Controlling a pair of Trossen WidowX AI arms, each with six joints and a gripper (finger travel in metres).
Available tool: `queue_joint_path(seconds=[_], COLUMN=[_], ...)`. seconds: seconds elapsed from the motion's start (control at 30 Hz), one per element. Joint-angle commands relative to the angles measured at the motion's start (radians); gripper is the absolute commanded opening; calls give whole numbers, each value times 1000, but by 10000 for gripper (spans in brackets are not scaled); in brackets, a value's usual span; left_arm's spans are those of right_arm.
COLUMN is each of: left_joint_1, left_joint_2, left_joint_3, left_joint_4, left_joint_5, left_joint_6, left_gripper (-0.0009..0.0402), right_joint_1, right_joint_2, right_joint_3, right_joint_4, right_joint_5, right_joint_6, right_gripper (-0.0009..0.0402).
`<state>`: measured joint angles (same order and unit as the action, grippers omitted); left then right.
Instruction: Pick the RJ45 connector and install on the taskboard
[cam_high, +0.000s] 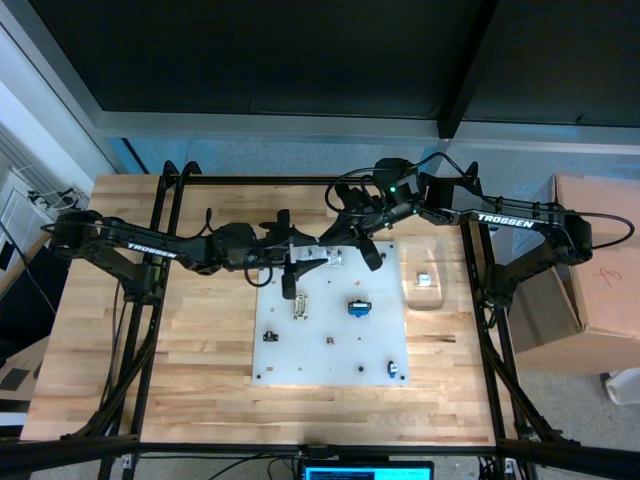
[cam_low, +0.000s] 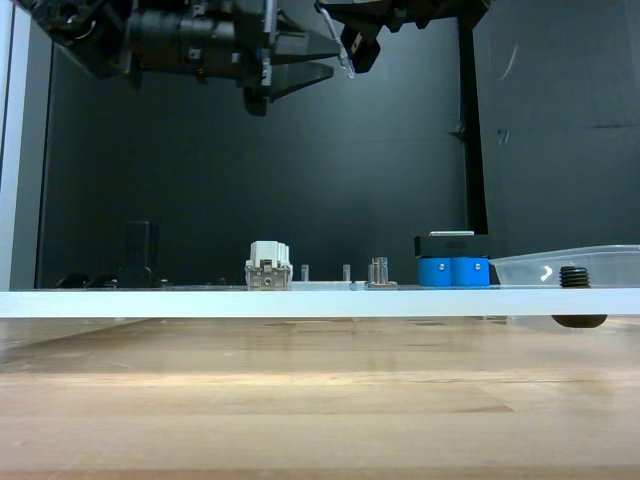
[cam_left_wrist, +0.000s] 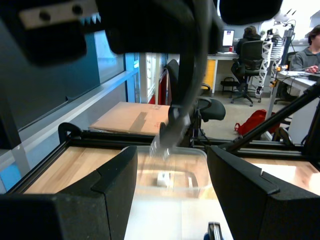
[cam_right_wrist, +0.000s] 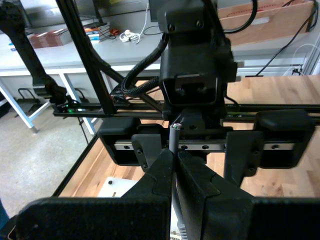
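Note:
The RJ45 connector (cam_left_wrist: 161, 144) is a small clear plug on a short grey cable stub, held high above the white taskboard (cam_high: 330, 345). My right gripper (cam_right_wrist: 175, 155) is shut on the stub, whose cut end sticks up between the fingers. In the low view the plug (cam_low: 344, 56) hangs tilted under the right gripper (cam_low: 355, 35), far above the board. My left gripper (cam_left_wrist: 170, 172) stands open, its fingers either side of the plug without touching it. In the high view the left gripper (cam_high: 298, 254) and right gripper (cam_high: 342, 238) meet over the board's far edge.
A clear tray (cam_high: 425, 281) with a small white piece lies right of the board. On the board stand a blue part (cam_high: 359, 307), a pale socket block (cam_high: 300, 305) and small studs. A black frame surrounds the table. A cardboard box (cam_high: 595, 260) stands at the right.

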<state>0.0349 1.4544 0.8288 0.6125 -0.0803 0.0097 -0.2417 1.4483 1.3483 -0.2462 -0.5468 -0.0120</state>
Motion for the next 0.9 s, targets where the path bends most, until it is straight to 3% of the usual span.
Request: queue_joint_path(seconds=[0.03,0.73,0.9], left_joint_1=[2,2,2], left_joint_2=[32,60,58], left_joint_3=[37,66,66], left_joint_4=[-3,-30,-29], left_joint_5=[0,12,11], left_joint_6=[4,7,6], left_gripper=[193,111,103], right_joint_1=[0,0,-1], right_joint_2=[1,-1,-34], right_joint_3=[-2,-4,-79], right_joint_4=[0,30,165], right_joint_5=[-6,-31,-30], right_joint_6=[5,16,60], right_gripper=[0,0,0])
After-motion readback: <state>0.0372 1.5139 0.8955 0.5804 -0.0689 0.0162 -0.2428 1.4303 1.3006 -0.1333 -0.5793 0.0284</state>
